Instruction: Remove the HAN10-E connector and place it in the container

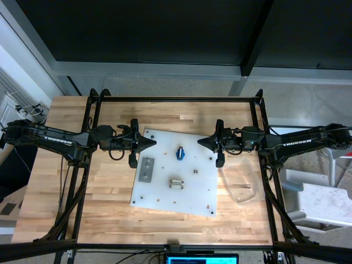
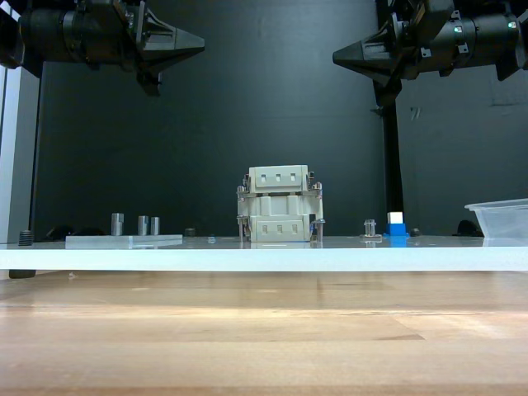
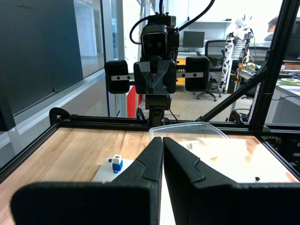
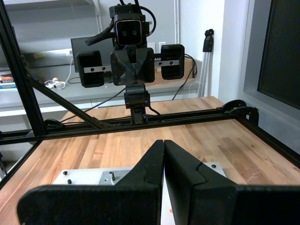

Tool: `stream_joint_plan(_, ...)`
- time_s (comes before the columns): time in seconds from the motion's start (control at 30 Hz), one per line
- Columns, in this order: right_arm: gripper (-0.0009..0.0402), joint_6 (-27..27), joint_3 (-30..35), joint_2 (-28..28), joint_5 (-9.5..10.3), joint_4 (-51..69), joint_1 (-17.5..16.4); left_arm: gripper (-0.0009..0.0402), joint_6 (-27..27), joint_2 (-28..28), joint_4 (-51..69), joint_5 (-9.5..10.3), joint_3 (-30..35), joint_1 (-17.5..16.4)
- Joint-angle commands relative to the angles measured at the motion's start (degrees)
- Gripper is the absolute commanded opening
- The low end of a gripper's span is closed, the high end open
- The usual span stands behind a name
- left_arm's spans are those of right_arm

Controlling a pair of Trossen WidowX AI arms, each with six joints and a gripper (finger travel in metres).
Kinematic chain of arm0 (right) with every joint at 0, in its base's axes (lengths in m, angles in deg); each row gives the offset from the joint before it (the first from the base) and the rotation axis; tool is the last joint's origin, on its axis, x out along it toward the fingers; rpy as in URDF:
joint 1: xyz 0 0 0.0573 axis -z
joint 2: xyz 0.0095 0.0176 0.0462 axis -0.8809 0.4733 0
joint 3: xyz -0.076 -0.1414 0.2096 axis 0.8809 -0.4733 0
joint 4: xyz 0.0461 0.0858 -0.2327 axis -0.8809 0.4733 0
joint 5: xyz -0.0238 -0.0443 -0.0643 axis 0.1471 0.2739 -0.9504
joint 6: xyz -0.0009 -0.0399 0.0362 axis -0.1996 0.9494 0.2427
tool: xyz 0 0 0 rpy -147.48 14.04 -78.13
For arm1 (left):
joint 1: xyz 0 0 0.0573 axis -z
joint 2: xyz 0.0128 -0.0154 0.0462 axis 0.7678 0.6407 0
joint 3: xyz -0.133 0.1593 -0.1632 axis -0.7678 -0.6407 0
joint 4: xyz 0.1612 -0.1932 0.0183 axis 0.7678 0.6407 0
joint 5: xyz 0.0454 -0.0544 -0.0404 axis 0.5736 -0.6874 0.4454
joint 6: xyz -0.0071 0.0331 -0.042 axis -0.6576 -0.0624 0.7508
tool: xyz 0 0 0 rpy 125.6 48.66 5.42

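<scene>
Below and between the raised left gripper (image 1: 154, 142) and right gripper (image 1: 199, 142), both with jaws closed together, the HAN10-E connector (image 1: 176, 184) stands on the white board (image 1: 190, 201). Rigid and probably light, it suits a pinch across its upper block's flat sides.

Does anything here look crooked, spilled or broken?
Only the white board: it sits slightly rotated on the table. The HAN10-E connector stands upright on it, the container sits beside its right edge, and the left gripper and right gripper, both shut, hover over its far corners. Nothing spilled or damaged.
</scene>
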Motion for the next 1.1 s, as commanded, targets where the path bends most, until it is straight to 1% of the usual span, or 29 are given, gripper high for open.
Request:
stream_joint_plan(0.03, 0.0, 0.0, 0.0, 0.0, -0.04, 0.0, 0.0, 0.0, 0.0, 0.0, 0.0, -0.02, 0.0, 0.0)
stream_joint_plan(0.4, 0.0, -0.3, 0.0, 0.0, 0.02, -0.1, 0.0, 0.0, 0.0, 0.0, 0.0, -0.02, 0.0, 0.0)
stream_joint_plan(0.5, 0.0, -3.0, 0.8, 0.0, 0.22, 0.6, 0.0, 0.0, 0.0, 0.0, 0.0, -0.02, 0.0, 0.0)
stream_joint_plan(0.53, 0.0, -3.0, 1.6, 0.1, 0.24, 1.7, 0.0, 0.0, 0.0, 0.0, 0.0, -0.02, 0.0, 0.0)
stream_joint_plan(0.6, 0.0, -3.0, 3.9, 0.1, 0.55, 6.0, 0.0, 0.0, 0.0, 0.0, 0.0, -0.02, 0.0, 0.0)
stream_joint_plan(0.77, 0.0, -3.0, 11.4, 0.3, 0.61, 20.8, -0.2, 0.0, 0.0, 0.0, 0.0, 0.0, 0.0, 0.0)
stream_joint_plan(0.8, 0.0, -3.0, 13.0, 0.4, 0.9, 23.7, -0.2, 0.0, 0.0, 0.0, 0.0, 0.0, 0.0, 0.0)
stream_joint_plan(0.83, 0.0, -3.0, 14.5, 0.5, 1.77, 26.4, -0.2, 0.0, 0.0, 0.0, 0.0, -0.02, 0.0, 0.0)
stream_joint_plan(0.9, 0.0, -3.0, 17.6, 1.3, 2.47, 31.2, -0.3, 0.0, 0.0, 0.0, 0.0, -0.02, 0.0, 0.0)
stream_joint_plan(0.97, 0.0, -3.1, 20.8, 2.2, 3.72, 35.9, -0.4, 0.0, 0.0, 0.0, 0.0, -0.02, 0.0, 0.0)
stream_joint_plan(1.03, 0.0, -3.2, 24.2, 3.4, 4.44, 40.9, -0.7, 0.0, 0.0, 0.0, 0.0, -0.02, 0.0, 0.0)
stream_joint_plan(1.1, 0.0, -3.1, 27.7, 5.0, 4.55, 45.8, -0.9, 0.0, 0.0, 0.0, 0.0, 0.0, 0.0, 0.0)
